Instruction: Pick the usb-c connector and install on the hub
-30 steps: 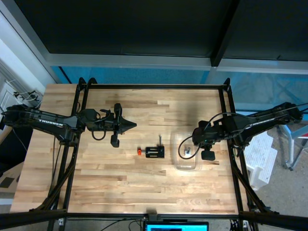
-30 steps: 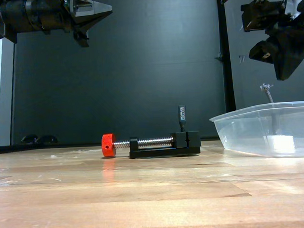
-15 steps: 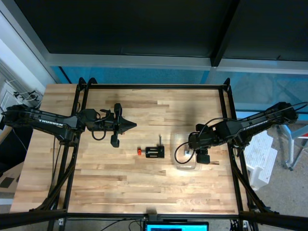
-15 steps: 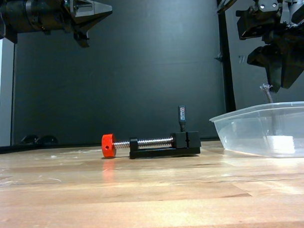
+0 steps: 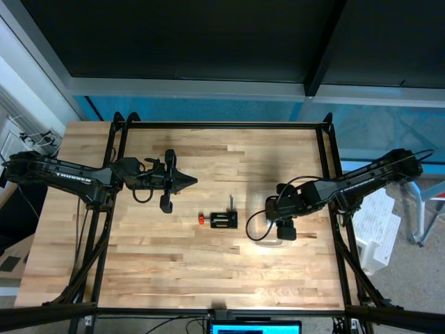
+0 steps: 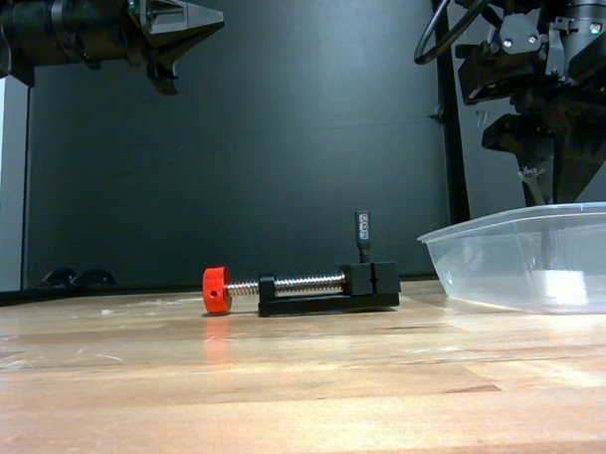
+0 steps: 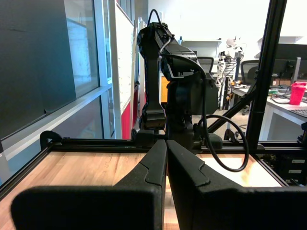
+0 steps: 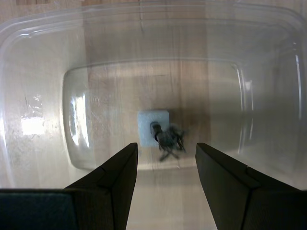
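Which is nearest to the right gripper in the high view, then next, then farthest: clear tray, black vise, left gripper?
1. The clear tray, directly under the open right gripper; the usb-c connector sits inside it, unheld.
2. The black vise, mid-table, to the tray's left.
3. The left gripper, far left, raised and shut.

Probably robotics lab: wooden bench [image 5: 181,271], office chairs [image 7: 249,72].

The left gripper [image 7: 166,143] has its two black fingers pressed together, tips aimed at the right arm [image 7: 178,81]. The wooden tabletop [image 7: 86,170] lies between them. A black cable [image 7: 233,168] loops just beside that arm.
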